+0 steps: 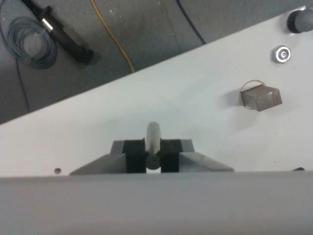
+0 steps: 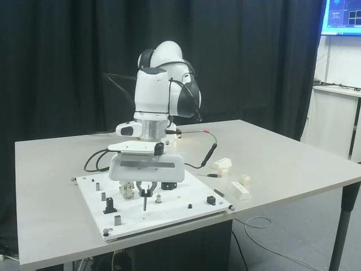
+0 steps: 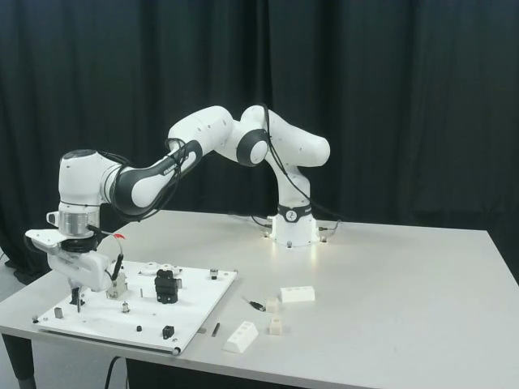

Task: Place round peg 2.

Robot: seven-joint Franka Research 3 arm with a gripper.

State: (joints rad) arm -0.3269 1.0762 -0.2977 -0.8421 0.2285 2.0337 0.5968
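Jaws clamping round peg 2 (image 1: pixel 153 138) between the black fingertips (image 1: pixel 134 155) of the gripper (image 2: pixel 145 188), holding it upright with its lower end hanging above the white board (image 2: pixel 169 217) and not yet touching it, as far as both room views are showing. Pickup judged done; carrying and lowering into its hole judged remaining, with the target hole not being identifiable from these views. Hovering over the front part of the board, near its edge facing the first room camera, with that edge running close behind the peg in the wrist view and floor cables (image 1: pixel 29 41) lying beyond it. Standing nearby on the board: a small clear block (image 1: pixel 260 97), a metal stud (image 1: pixel 282 54), a black fixture (image 3: pixel 166 287). Leaving open board directly beneath the peg, so straight descent looking unobstructed; sideways travel toward the fixtures calling for more care. Loose white blocks (image 2: pixel 240 190) lying on the grey bench (image 2: pixel 282 158), well apart from the gripper.
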